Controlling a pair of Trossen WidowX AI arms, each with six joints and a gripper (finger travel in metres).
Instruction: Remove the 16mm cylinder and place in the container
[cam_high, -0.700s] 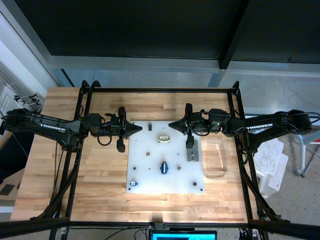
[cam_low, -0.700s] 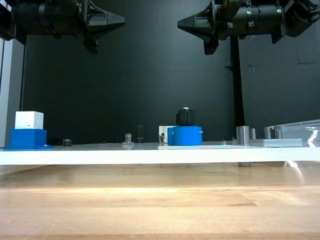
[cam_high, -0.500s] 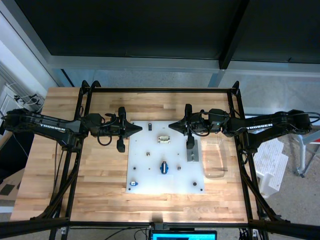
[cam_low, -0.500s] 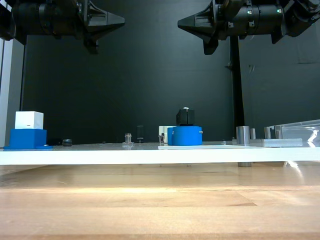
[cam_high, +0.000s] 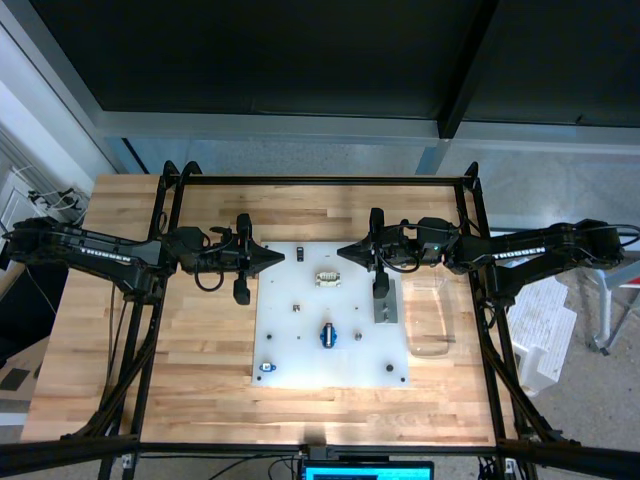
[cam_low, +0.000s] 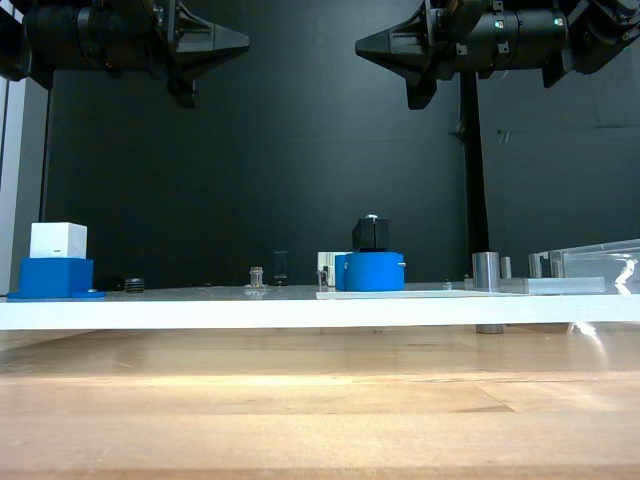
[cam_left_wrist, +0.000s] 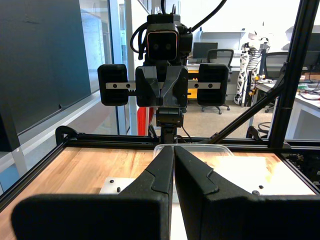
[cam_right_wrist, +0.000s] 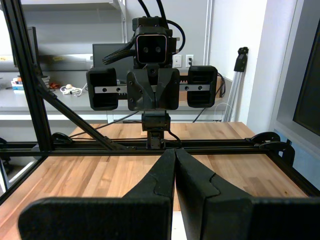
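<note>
I see both arms held high, well above the white board (cam_high: 300, 352). The left gripper (cam_high: 278, 257) is left of centre in the high view, over the board's upper-left corner, with its fingers pressed together. The right gripper (cam_high: 343, 251) faces it from just right of centre, and its fingers are pressed together too. The 16mm cylinder (cam_low: 485, 270) stands upright on the board, right of centre in the low view and to the right of the blue part (cam_low: 375, 271). The container (cam_high: 429, 351) lies at centre-right of the high view, just beside the board's right edge (only wood grain shows through it), near the grey block (cam_high: 387, 306).
</note>
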